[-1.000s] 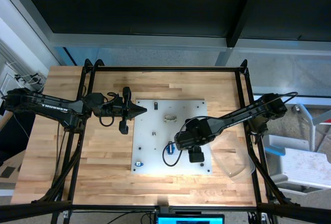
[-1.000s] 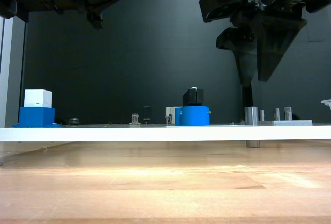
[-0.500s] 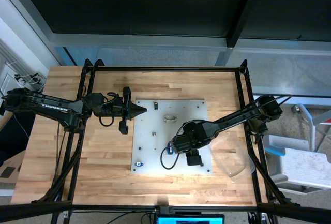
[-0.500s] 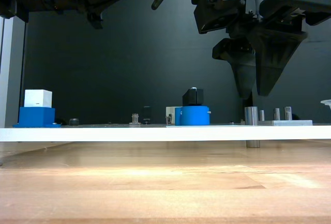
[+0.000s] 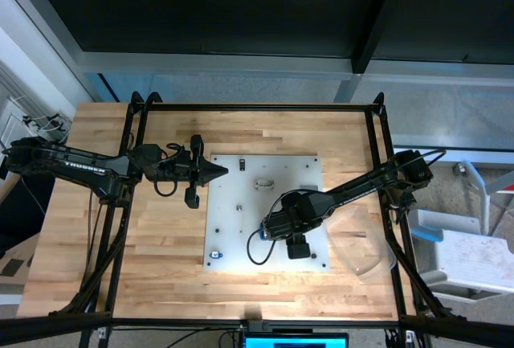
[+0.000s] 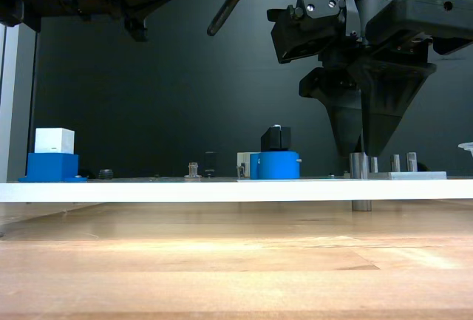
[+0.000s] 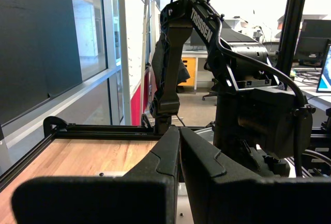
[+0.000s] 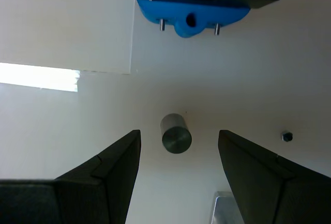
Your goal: Pick the 16mm cylinder and place it in the container
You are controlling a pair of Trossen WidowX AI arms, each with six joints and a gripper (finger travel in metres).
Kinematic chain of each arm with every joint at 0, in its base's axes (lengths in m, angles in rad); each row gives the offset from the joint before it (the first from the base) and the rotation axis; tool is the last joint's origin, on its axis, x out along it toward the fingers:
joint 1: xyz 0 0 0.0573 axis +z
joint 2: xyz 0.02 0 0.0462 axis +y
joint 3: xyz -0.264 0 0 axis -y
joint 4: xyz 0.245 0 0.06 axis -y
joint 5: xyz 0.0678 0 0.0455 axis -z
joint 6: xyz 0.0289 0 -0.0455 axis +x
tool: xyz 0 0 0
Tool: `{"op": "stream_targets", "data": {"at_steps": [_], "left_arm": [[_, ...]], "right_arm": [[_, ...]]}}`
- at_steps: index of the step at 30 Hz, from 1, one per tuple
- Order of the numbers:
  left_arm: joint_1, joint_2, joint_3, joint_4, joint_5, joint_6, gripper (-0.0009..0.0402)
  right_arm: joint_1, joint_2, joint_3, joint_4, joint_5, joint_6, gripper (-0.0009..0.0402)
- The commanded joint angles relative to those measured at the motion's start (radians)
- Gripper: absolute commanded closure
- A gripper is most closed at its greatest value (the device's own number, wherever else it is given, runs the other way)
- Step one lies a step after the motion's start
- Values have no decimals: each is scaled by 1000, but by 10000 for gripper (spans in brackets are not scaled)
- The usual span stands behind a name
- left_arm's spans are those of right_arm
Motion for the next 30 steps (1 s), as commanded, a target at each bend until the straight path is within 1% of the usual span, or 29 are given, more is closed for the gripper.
{"op": "stream_targets", "data": {"at_steps": [1,9,12,14,18,22,30], "left_arm": [[0,0,0,0,0,0,393],[0,0,0,0,0,0,393],[0,0,0,0,0,0,393],[0,0,0,0,0,0,393],[0,0,0,0,0,0,393],[0,0,0,0,0,0,393],[0,0,0,0,0,0,393]], "right_arm": [[0,0,-4,3,1,-3,185],[0,0,-14,14,1,-6,185],[0,18,-14,23,-2,-6,185],[0,32,-14,37,-21,-6,185],[-1,33,-14,45,-18,-5,185],[-1,33,-14,34,-19,17,185],[-1,33,-14,33,-19,16,191]]}}
